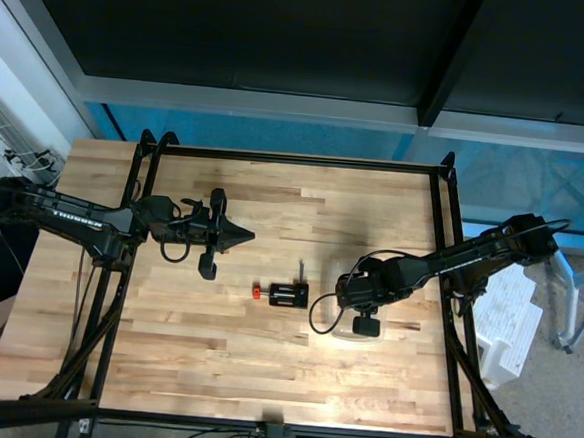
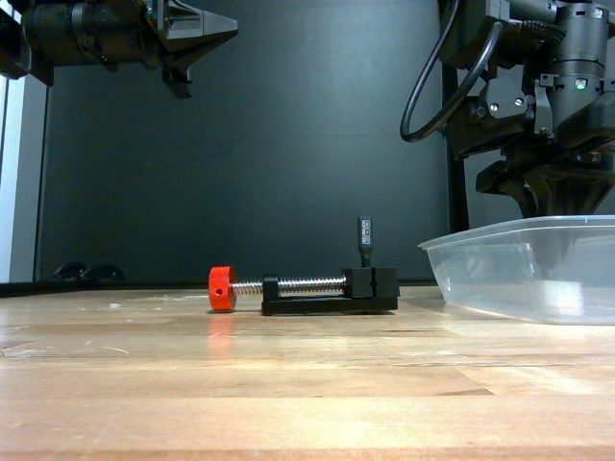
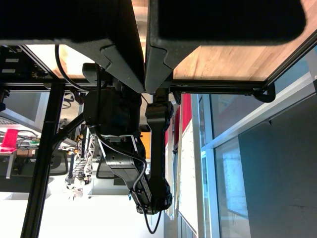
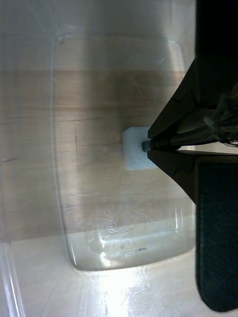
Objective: Pick the usb-c connector and install on the hub
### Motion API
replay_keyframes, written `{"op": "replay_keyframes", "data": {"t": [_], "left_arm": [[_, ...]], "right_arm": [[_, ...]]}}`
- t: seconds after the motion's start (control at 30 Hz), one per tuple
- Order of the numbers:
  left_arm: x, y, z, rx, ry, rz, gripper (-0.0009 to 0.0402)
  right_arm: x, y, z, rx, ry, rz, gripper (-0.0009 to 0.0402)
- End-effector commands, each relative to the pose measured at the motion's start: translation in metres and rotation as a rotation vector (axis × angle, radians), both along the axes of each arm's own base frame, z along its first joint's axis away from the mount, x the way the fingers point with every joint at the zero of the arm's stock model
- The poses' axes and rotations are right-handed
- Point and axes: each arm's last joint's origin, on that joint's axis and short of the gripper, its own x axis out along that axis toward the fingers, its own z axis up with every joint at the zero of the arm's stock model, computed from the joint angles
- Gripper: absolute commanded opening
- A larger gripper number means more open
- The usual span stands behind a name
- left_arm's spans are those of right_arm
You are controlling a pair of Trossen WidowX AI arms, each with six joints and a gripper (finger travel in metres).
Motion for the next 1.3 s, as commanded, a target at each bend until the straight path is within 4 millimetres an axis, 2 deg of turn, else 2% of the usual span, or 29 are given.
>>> {"op": "replay_keyframes", "data": {"t": [0.03,0.4,0.83,1.3], "left_arm": [[0.0,0.0,0.0,0.0,0.0,0.0,0.0],[0.0,0.0,0.0,0.0,0.0,0.0,0.0],[0.0,0.0,0.0,0.0,0.0,0.0,0.0],[0.0,0.0,0.0,0.0,0.0,0.0,0.0]], "right_arm": [[-0.001,0.0,0.003,0.003,-0.011,0.0,0.0],[-0.005,-0.001,0.015,0.004,-0.016,0.001,0.0],[-0.001,-0.001,0.057,-0.001,-0.043,0.033,0.0],[0.002,0.0,0.084,0.001,-0.05,0.033,0.0]]}}
